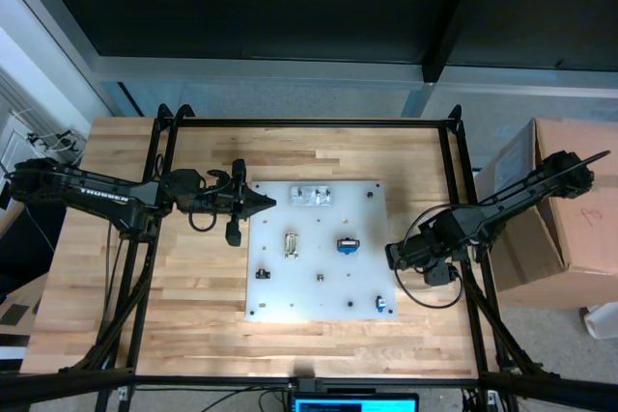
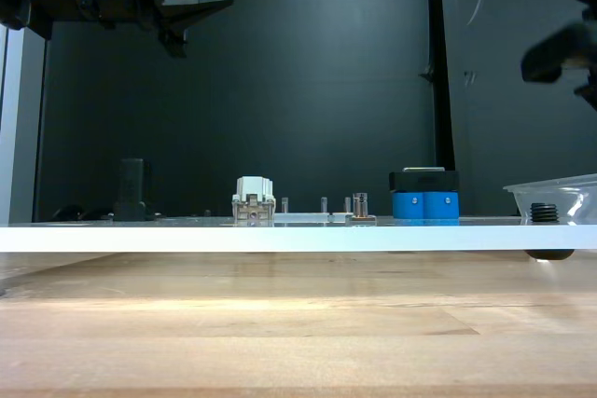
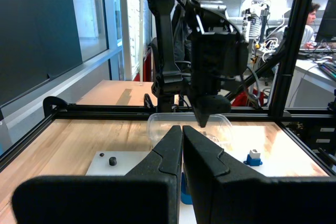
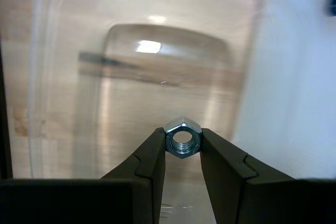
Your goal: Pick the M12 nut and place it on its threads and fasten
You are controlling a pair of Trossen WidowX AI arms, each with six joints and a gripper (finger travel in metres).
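One bare black stud (image 2: 544, 213) at white board's (image 1: 290, 301) near right edge, one silver nut (image 4: 182, 144) pinched in right gripper (image 4: 182, 139) above one clear tray (image 4: 68, 87), off the stud, left gripper (image 3: 182, 129) clenched empty, raised by board's far left corner

silver nut (image 4: 182, 142), held between fingers (image 4: 149, 160), stud (image 2: 544, 213) bare

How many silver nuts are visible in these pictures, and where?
1. The M12 nut sits clamped in the right gripper above the clear tray; its stud is bare. The left gripper hovers shut at the board's far left. Others may be hidden.
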